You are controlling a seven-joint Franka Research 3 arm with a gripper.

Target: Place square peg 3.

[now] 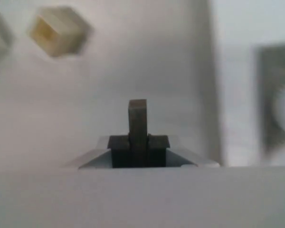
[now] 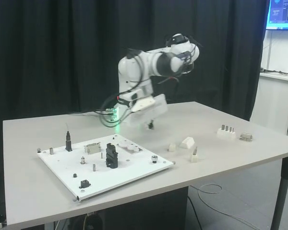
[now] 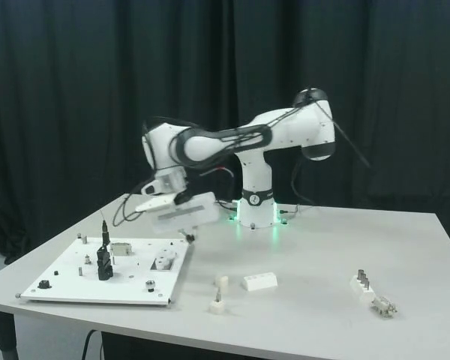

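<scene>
In the wrist view my gripper (image 1: 138, 146) is shut on a small square peg (image 1: 137, 114), which sticks out past the black fingers (image 1: 118, 148). The room views show the gripper (image 2: 150, 125) (image 3: 189, 237) hanging above the back right edge of the white board (image 2: 62, 165) (image 3: 67, 289). Under the peg lies the white board surface (image 1: 133, 61), and its edge runs just to one side. The peg itself is too small to make out in the room views.
On the board stand a black fixture (image 2: 111, 155) (image 3: 103, 262), several small posts and a white block (image 2: 128, 145). A pale six-sided piece (image 1: 61, 31) sits on the board. Off the board lie small white blocks (image 2: 187, 142) (image 3: 259, 280) and a peg holder (image 2: 226, 132) (image 3: 362, 283).
</scene>
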